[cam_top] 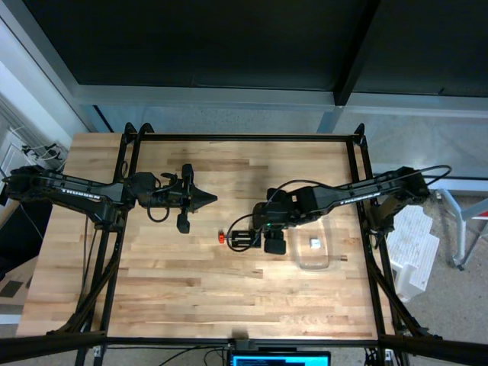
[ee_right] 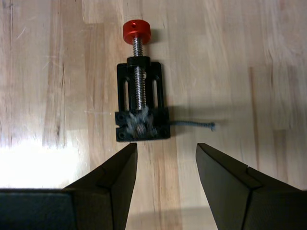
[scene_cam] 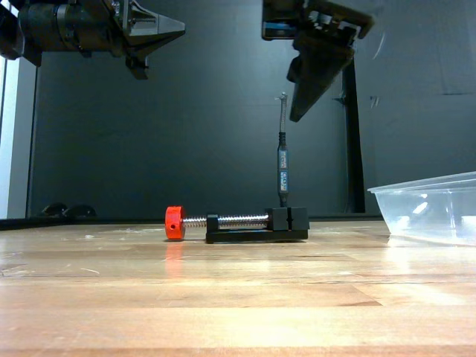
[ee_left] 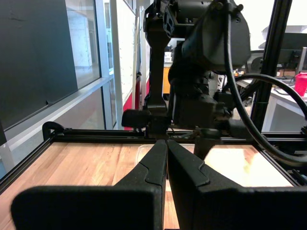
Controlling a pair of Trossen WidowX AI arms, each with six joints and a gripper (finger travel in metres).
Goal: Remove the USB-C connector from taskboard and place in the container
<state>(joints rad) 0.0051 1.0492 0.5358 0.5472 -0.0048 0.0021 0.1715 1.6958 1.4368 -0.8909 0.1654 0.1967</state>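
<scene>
**Plugged in, with an open pincer overhead**

**High view.** Shows the left gripper out over the wooden table, left of centre and well apart from everything else. Places the right gripper pointing down just over the taskboard, with the red-orange knob on the end toward the left arm. Sets the container just beside the taskboard on the right arm's side, a small white cube lying inside. Cannot make out the connector from here.

**Low view.** Puts the USB-C connector upright in the clamp end of the taskboard, opposite the knob, with a thin wire rising from its top. Hangs the right gripper tip-down above that end, near the wire's top; cannot tell whether touching. Keeps the left gripper high and level, far off to the left. Rests the container on the table at the right.

**Left wrist view.** Finds the left gripper with fingers pressed together, nothing between them.

**Right wrist view.** Looks straight down past the right gripper, fingers spread wide and holding nothing. Frames the taskboard just ahead of the gap, knob at the far end, and the connector end-on and blurred at the near end.
</scene>
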